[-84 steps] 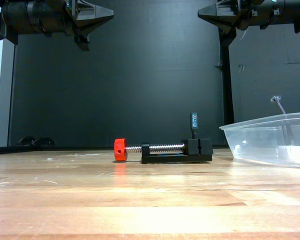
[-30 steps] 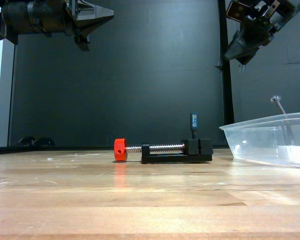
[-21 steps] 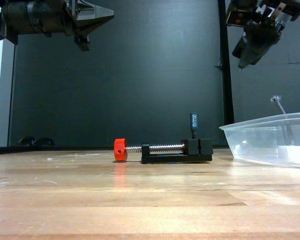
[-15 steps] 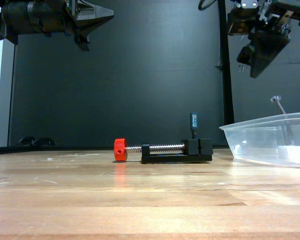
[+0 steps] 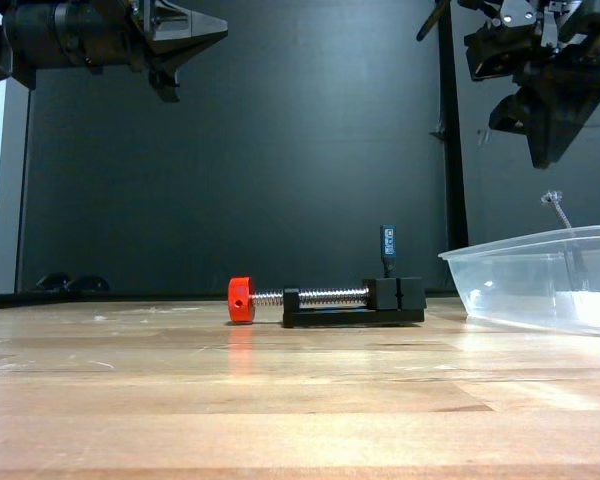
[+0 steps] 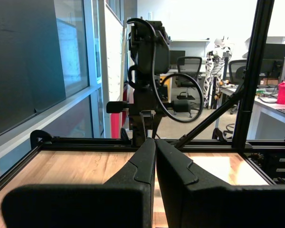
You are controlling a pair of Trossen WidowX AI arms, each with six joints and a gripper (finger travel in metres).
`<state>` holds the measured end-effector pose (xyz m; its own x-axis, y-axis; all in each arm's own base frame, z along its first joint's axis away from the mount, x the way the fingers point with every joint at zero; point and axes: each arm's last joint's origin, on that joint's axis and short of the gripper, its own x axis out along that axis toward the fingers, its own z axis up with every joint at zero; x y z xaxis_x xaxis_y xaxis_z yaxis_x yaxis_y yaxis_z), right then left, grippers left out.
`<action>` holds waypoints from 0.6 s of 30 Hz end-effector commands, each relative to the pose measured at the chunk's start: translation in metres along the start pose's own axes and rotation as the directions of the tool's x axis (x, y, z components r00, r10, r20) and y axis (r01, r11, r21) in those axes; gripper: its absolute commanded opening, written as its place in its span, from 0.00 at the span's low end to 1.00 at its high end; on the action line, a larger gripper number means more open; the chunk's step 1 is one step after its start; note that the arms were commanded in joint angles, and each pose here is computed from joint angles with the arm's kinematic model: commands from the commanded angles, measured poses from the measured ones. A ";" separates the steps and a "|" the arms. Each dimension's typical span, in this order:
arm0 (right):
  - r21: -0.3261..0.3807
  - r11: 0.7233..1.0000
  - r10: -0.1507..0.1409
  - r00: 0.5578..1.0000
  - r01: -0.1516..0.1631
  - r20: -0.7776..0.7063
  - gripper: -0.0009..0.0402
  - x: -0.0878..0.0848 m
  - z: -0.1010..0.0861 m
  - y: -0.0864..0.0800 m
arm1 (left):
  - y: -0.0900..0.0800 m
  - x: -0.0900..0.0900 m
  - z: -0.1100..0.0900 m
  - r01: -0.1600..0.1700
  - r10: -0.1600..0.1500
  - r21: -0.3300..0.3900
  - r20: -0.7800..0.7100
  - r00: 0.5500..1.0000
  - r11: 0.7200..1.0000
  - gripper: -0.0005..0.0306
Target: Pick the usb-c connector and install on the hub
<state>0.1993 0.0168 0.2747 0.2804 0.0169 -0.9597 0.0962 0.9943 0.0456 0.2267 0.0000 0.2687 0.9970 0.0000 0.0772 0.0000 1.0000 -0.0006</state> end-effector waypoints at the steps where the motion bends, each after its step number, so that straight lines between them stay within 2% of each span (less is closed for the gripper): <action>1: -0.006 1.000 -0.003 0.999 0.003 -0.032 0.27 0.007 0.003 0.003 | 0.000 0.000 0.000 0.000 0.000 0.000 0.000 1.000 1.000 0.02; 9: -0.007 1.000 -0.004 0.999 0.003 -0.041 0.39 0.014 0.003 0.005 | 0.000 0.000 0.000 0.000 0.000 0.000 0.000 1.000 1.000 0.02; 18: -0.013 1.000 -0.005 0.999 0.004 -0.046 0.45 0.031 -0.001 0.005 | 0.000 0.000 0.000 0.000 0.000 0.000 0.000 1.000 1.000 0.02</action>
<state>0.2076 0.0218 0.2476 0.2339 0.0174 -0.9721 0.0870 0.9955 0.0387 0.2267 0.0000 0.2687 0.9970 0.0000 0.0772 0.0000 1.0000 -0.0002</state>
